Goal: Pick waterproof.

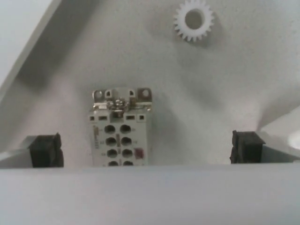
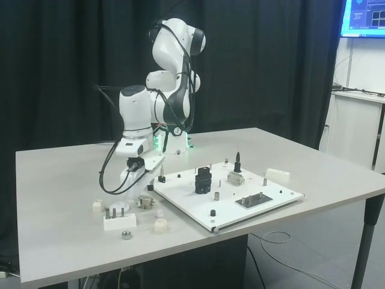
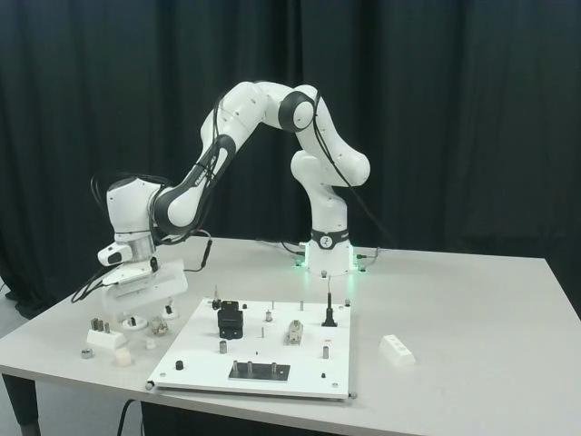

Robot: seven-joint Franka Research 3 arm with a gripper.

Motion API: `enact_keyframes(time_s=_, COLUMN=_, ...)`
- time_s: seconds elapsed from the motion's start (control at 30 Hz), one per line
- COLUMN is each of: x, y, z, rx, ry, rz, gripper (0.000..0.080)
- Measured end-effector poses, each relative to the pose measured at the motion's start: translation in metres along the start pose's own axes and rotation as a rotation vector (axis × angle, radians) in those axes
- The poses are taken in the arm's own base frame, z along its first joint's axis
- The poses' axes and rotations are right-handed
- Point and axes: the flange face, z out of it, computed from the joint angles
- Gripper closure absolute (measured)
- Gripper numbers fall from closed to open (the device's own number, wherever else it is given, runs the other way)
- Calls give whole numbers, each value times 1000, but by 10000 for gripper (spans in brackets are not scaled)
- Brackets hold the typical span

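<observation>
The waterproof connector (image 1: 121,133) is a small white block with two rows of round black holes and a metal clamp at one end. It lies on the grey table (image 2: 54,180) beside the white board (image 2: 228,198). My gripper (image 1: 146,149) hangs a little above it, open, with the black fingertips (image 1: 46,150) spread wide on either side and the connector nearer one of them. The room views show the connector (image 2: 143,201) (image 3: 163,328) under the gripper (image 2: 139,179) (image 3: 145,292).
A white gear (image 1: 193,19) lies just beyond the connector. Close by are a white block with pegs (image 2: 117,220), a nut (image 2: 127,235) and a small white cylinder (image 2: 160,226). The board carries a black block (image 2: 203,179) and several pegs. A white box (image 2: 277,174) lies further off.
</observation>
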Motion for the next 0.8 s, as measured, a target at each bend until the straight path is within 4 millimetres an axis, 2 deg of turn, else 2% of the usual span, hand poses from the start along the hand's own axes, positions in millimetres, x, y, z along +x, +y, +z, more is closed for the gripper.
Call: enact_keyframes(time_s=0.8, x=-12, y=0, z=15, rx=17, ry=13, rz=14, gripper=3)
